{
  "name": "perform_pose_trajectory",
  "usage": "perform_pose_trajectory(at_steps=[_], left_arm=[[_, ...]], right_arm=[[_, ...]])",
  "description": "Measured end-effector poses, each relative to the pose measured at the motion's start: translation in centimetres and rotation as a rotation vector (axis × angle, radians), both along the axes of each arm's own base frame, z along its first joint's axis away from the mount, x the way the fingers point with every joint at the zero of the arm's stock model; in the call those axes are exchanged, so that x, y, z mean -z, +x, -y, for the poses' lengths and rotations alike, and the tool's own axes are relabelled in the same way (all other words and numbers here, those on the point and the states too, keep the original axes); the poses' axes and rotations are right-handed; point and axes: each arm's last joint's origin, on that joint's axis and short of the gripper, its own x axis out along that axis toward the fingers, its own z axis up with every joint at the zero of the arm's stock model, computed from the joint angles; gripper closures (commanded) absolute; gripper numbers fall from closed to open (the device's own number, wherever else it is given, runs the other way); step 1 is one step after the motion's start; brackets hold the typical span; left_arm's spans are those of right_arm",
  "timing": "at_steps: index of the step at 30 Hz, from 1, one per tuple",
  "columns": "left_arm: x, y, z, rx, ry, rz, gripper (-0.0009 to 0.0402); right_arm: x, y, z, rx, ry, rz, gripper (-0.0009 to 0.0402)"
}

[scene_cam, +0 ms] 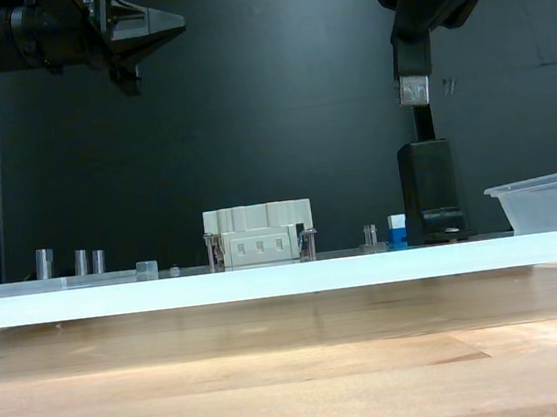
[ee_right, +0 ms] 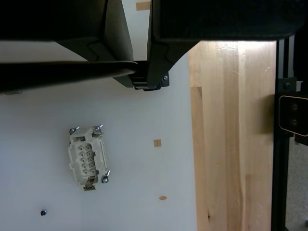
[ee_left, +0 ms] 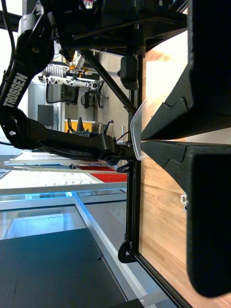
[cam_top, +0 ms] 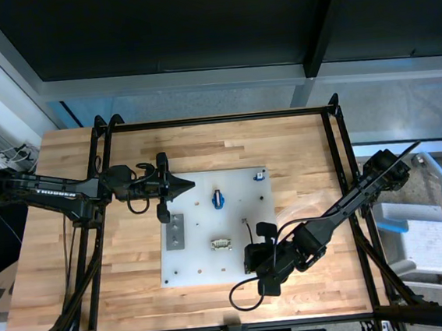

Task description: Remove the USB connector from the USB hub and place in the container

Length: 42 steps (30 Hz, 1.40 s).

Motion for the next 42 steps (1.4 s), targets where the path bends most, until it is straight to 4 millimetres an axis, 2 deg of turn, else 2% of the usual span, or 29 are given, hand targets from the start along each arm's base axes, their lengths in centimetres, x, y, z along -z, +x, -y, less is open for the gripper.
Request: perform_pose_trajectory(at_steps=[9, 19, 26, 42], left_arm=[[0.0, 0.0, 0.0, 0.0, 0.0, 0.0, 0.0392], [0.0, 0.0, 0.0, 0.0, 0.0, 0.0, 0.0392], [0.0, 0.0, 0.0, 0.0, 0.0, 0.0, 0.0392], [0.0, 0.0, 0.0, 0.0, 0.0, 0.0, 0.0392]], right_arm=[[-0.1, -0.3, 0.1, -0.021, 0.015, -0.037, 0.0393], [-1.8, -2.2, 1.3, -0.026, 0.006, -0.099, 0.0393], [-2.8, -4.2, 2.5, -0.015, 0.003, -0.117, 0.0393], [-1.5, -9.8, 6.2, 0.035, 0.045, -0.143, 0.0393]])
